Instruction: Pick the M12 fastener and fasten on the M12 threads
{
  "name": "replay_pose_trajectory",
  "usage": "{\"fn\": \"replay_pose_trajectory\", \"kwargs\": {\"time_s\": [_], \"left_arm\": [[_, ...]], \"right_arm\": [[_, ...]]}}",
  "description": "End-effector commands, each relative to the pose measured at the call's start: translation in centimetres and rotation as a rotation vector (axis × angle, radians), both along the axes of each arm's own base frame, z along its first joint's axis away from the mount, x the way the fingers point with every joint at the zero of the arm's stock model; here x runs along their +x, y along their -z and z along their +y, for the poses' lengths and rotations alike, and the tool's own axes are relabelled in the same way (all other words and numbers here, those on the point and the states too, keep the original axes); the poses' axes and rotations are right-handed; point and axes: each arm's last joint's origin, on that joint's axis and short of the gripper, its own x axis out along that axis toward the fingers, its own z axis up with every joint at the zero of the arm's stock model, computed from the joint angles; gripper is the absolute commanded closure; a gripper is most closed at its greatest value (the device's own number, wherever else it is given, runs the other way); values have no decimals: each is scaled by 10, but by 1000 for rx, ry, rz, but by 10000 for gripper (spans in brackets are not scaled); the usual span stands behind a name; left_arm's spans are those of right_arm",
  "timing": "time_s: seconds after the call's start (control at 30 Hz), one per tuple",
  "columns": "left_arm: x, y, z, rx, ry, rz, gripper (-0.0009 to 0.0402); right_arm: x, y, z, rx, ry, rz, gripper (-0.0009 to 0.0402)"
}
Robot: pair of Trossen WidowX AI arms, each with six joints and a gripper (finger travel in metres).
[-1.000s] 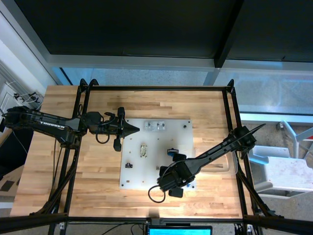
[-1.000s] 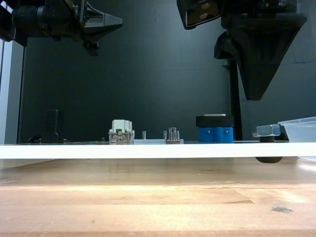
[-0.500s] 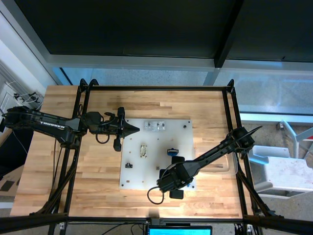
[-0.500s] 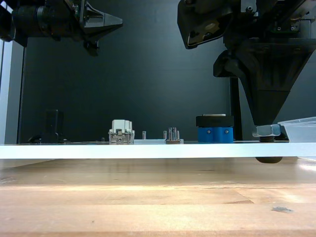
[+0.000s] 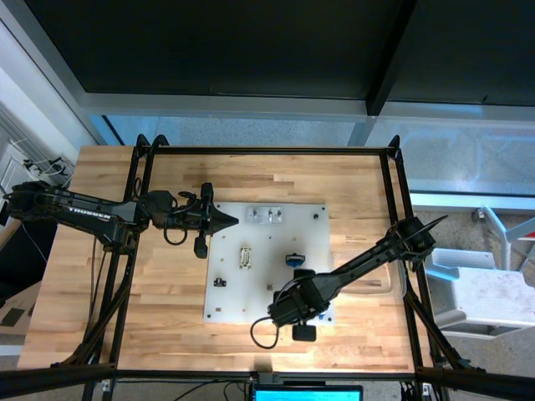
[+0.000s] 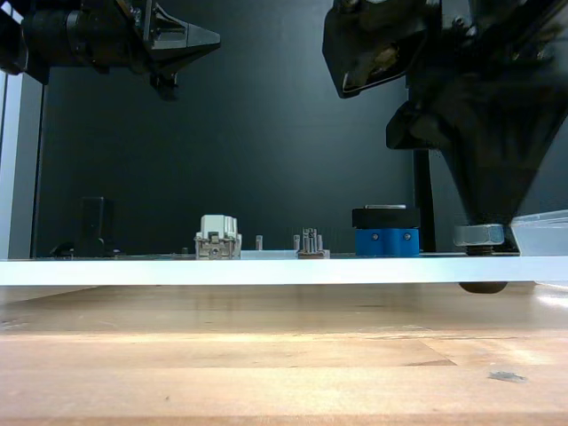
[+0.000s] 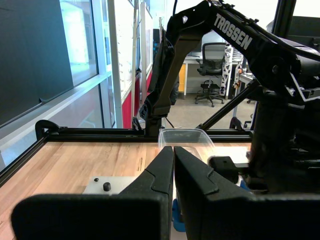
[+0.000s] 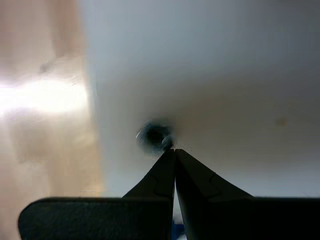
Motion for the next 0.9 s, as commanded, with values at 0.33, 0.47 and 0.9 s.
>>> {"fn": "replay_pose_trajectory", "kwargs": {"time_s": [0.33, 0.47, 0.9], "left_arm": [[0, 0, 0, 0, 0, 0, 393], [0, 0, 0, 0, 0, 0, 393], [0, 0, 0, 0, 0, 0, 393]], "right_arm": [[-3, -7, 4, 159, -113, 41, 393], [-3, -7, 1, 75, -94, 16, 393], [0, -6, -7, -171, 17, -80, 393]]}}
